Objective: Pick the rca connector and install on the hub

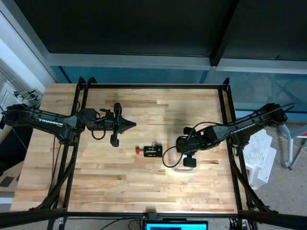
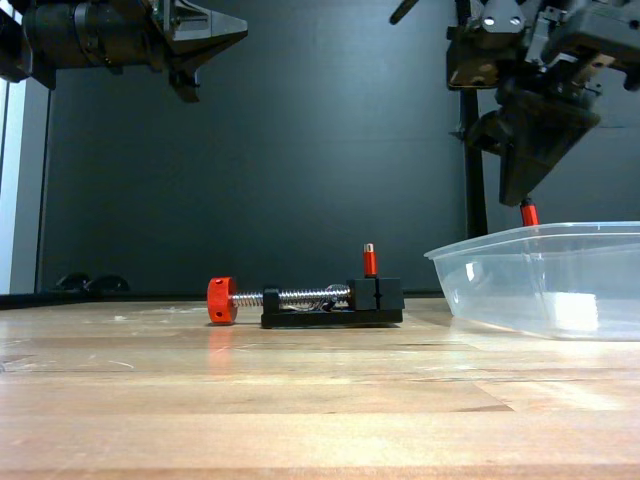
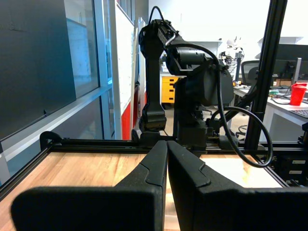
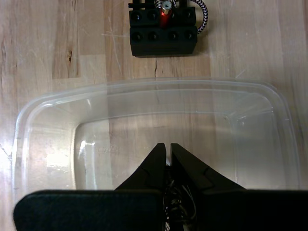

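The hub [image 1: 152,151] [image 2: 330,305] [image 4: 163,29] is a small black block lying on the wooden table, with a red knob [image 2: 221,299] on a screw at its left end and a short red post on top. Just right of it, my right gripper [image 1: 184,154] [image 2: 520,195] [image 4: 168,147] hangs point-down over the clear tray. Its fingers are closed on the rca connector [image 2: 528,213], a small piece whose red end sticks out below the fingertips, just above the tray's rim. High at the left, well clear of the hub, my left gripper [image 1: 130,124] [image 2: 235,35] [image 3: 167,144] is shut on nothing.
The clear plastic tray [image 1: 175,168] [image 2: 540,280] [image 4: 48,101] stands right of the hub, close to it, and looks empty in the right wrist view. A black metal frame runs along the table's edges. A screen sits at the near edge.
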